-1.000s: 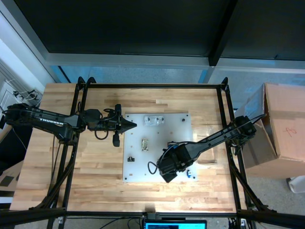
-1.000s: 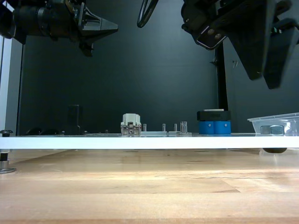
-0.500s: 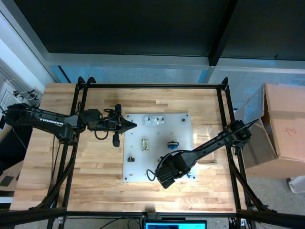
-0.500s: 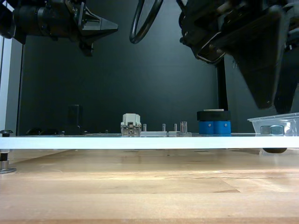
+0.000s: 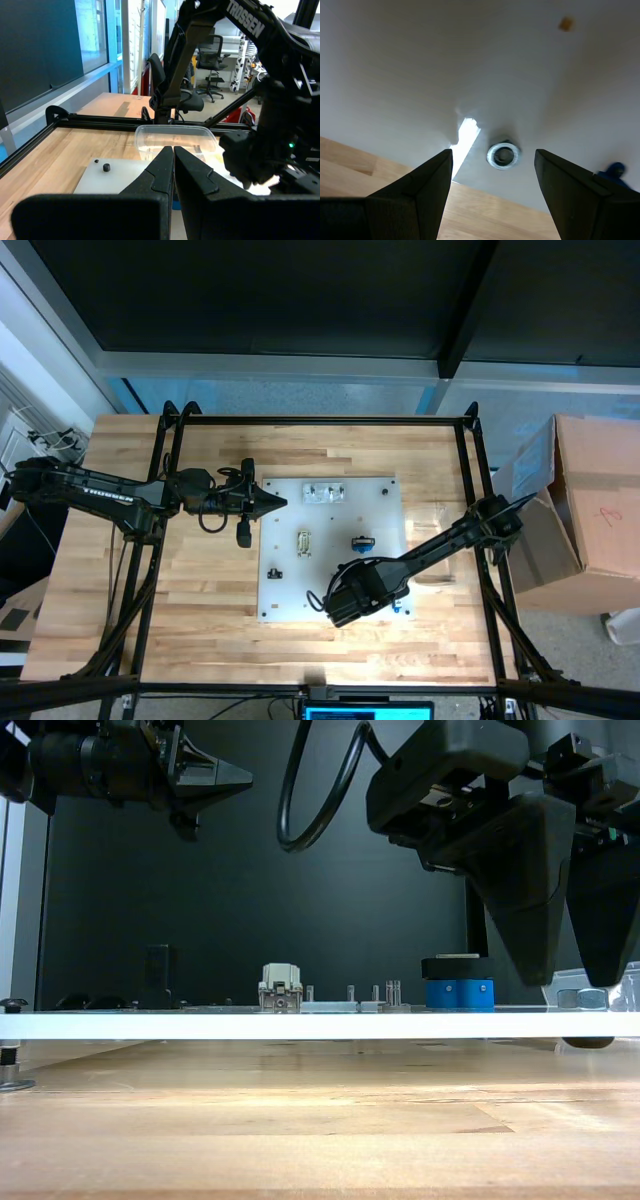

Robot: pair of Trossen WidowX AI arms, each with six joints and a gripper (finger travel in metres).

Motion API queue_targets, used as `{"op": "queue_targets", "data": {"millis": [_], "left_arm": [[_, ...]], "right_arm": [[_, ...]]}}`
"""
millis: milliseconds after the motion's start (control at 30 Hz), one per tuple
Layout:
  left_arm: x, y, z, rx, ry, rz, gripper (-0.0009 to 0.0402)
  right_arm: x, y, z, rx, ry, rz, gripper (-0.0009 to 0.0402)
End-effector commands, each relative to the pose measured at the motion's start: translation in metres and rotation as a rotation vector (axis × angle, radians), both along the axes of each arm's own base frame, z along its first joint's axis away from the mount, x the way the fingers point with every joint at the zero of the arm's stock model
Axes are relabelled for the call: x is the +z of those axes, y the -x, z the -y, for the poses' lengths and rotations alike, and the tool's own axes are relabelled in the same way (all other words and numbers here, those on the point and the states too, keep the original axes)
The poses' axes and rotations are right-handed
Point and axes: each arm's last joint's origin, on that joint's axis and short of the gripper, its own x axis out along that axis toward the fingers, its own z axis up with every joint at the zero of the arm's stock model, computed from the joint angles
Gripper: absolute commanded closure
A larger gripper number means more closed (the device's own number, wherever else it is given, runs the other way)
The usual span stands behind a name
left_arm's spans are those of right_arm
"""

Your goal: Unfasten the M12 nut and place it in the container

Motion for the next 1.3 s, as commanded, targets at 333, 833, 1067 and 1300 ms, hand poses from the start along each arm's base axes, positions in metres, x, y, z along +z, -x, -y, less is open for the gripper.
{"op": "queue_targets", "data": {"millis": [333,833,1067,1300], "left_arm": [[0.000,0.000,0.000,0.000,0.000,0.001,0.0393],[0.000,0.000,0.000,0.000,0.000,0.000,0.0393],[0.000,0.000,0.000,0.000,0.000,0.001,0.0393],[0.000,0.000,0.000,0.000,0.000,0.000,0.0393]], "right_arm": [[-0.006,0.002,0.001,-0.026,0.004,-0.008,0.0232],[-0.009,0.003,0.002,0.081,-0.003,0.020,0.0331],[-0.009,0.003,0.002,0.501,0.017,0.047,0.0374],[-0.005,0.006,0.004,1.096,0.045,0.074,0.0393]]}}
